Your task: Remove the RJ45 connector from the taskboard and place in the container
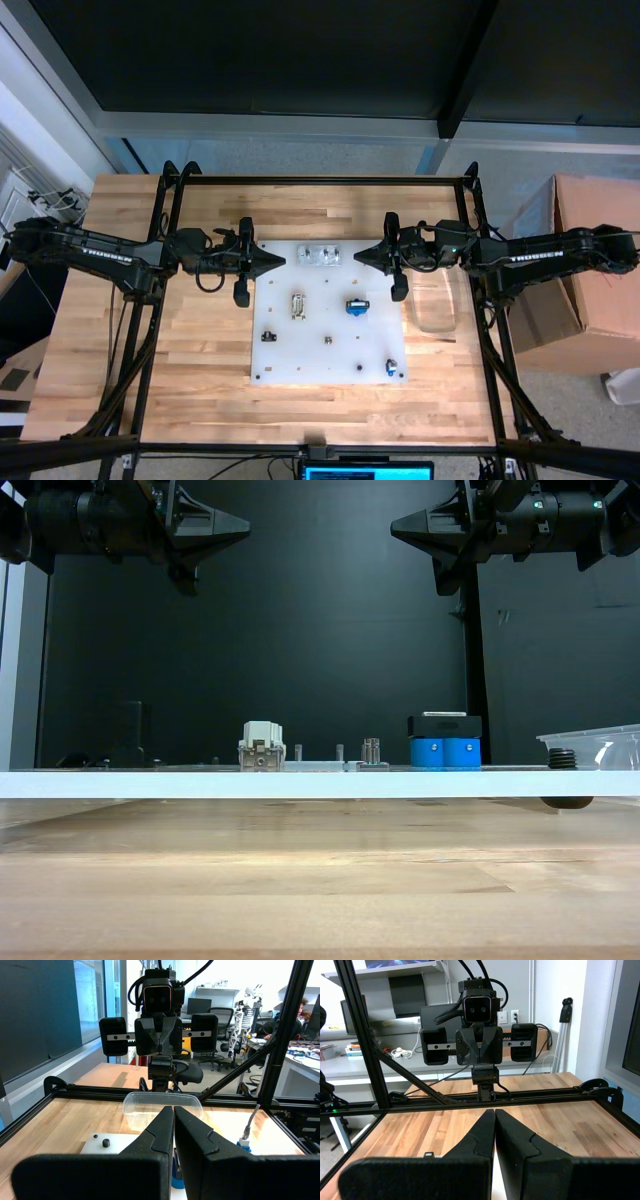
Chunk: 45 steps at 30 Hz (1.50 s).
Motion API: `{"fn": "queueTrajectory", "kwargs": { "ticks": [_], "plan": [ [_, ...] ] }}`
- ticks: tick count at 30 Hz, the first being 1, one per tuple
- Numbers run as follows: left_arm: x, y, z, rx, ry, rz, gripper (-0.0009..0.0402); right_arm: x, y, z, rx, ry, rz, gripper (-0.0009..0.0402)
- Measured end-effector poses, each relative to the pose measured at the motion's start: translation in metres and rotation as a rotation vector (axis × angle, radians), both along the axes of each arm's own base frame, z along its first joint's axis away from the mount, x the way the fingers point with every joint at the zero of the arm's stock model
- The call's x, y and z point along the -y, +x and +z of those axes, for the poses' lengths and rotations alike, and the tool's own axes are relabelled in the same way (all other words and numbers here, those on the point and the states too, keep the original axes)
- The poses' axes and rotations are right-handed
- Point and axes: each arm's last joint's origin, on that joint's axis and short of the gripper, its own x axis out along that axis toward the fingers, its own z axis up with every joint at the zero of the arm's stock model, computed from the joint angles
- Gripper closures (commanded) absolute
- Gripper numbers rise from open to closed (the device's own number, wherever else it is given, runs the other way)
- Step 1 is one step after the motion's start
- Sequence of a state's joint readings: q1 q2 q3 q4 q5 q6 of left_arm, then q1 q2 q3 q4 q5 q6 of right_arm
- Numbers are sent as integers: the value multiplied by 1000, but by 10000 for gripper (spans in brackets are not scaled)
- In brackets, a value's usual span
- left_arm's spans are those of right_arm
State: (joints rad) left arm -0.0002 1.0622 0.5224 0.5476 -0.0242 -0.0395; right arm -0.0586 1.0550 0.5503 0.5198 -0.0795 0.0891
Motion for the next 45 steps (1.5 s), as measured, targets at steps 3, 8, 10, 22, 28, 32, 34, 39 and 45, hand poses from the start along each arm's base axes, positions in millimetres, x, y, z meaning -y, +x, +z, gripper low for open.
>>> {"fn": "queueTrajectory", "kwargs": {
  "ticks": [3,8,10,22,28,32,34,39,45],
  "plan": [
    [0,0,0,1,0,0,393,0,0,0,0,3,0,393],
    [0,0,0,0,0,0,393,0,-1,0,-5,14,2,394],
    [0,0,0,0,0,0,393,-1,-3,0,-22,12,5,394],
    [0,0,0,0,0,0,393,-17,-36,3,-247,-7,57,394],
    [0,0,0,0,0,0,393,-41,-43,4,-400,-51,79,394],
    [0,0,0,1,0,0,393,-58,-51,9,-488,-45,84,394],
    [0,0,0,1,0,0,393,-65,-55,11,-540,-43,75,394],
    [0,0,0,0,0,0,393,-81,-61,12,-641,-46,54,394],
    [0,0,0,0,0,0,393,-99,-59,15,-771,-43,52,394]
  ]
}}
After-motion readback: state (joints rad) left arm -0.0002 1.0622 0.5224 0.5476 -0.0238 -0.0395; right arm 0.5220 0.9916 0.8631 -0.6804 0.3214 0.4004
